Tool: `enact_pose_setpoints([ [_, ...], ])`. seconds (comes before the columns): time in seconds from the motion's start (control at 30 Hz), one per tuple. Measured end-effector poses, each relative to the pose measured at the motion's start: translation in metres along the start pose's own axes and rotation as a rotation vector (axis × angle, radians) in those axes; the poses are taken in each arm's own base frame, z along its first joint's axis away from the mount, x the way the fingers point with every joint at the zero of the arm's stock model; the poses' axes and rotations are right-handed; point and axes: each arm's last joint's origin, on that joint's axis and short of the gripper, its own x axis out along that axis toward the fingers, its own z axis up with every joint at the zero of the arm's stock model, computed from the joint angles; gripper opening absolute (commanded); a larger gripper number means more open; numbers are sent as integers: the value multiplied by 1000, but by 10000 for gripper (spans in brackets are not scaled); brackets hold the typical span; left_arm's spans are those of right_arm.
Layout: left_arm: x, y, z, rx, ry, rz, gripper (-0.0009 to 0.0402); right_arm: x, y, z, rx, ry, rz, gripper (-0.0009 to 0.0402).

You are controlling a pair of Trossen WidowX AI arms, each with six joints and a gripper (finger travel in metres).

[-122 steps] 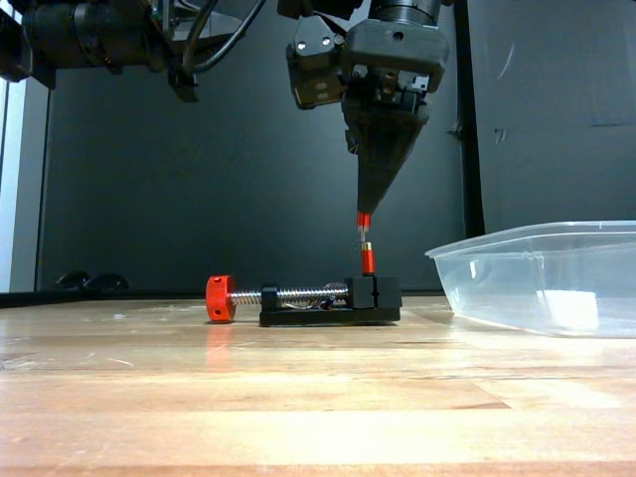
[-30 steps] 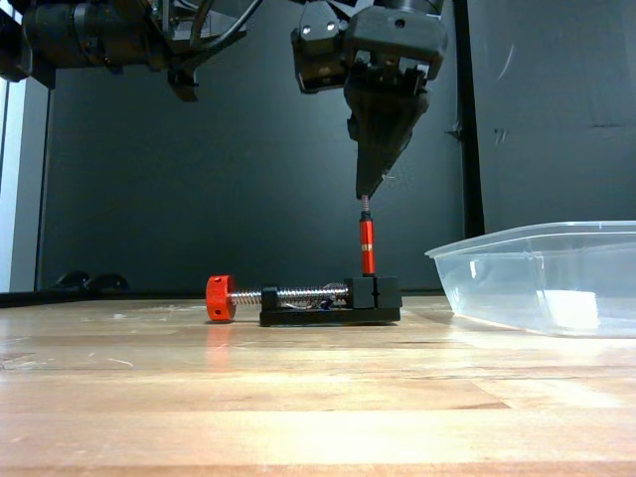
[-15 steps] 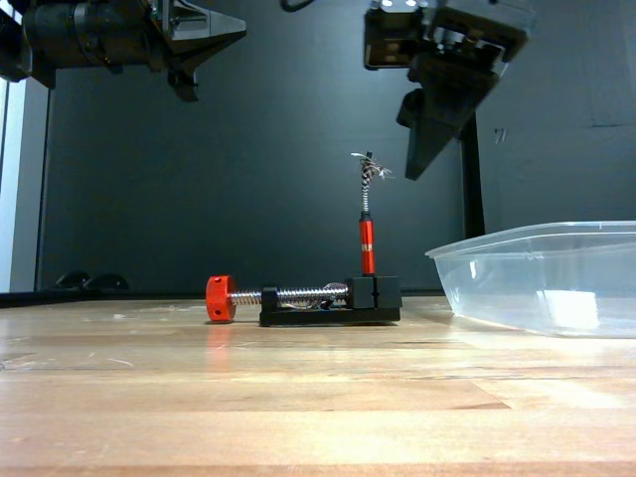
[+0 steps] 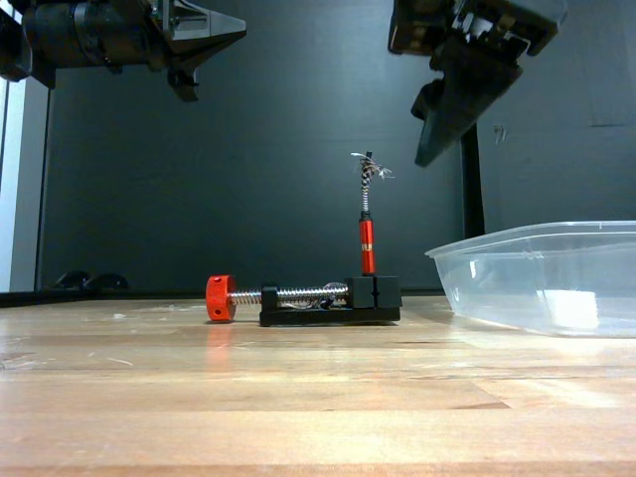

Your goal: Pick the rca connector and install on the hub

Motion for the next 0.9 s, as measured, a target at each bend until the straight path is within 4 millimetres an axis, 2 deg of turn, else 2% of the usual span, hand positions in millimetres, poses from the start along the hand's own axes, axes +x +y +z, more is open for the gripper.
enact_pose_setpoints([
  [0.27, 0, 0, 0, 0, 0, 0, 0, -39, -24, -24, -13, -386, -5, 56],
  [0.43, 0, 0, 0, 0, 0, 0, 0, -59, -31, -41, -25, -578, -12, -4],
  [0.6, 0, 0, 0, 0, 0, 0, 0, -68, -35, -56, -22, -744, -17, 1],
  [0.9, 0, 0, 0, 0, 0, 0, 0, -69, -40, -78, 40, -943, -8, 0],
])
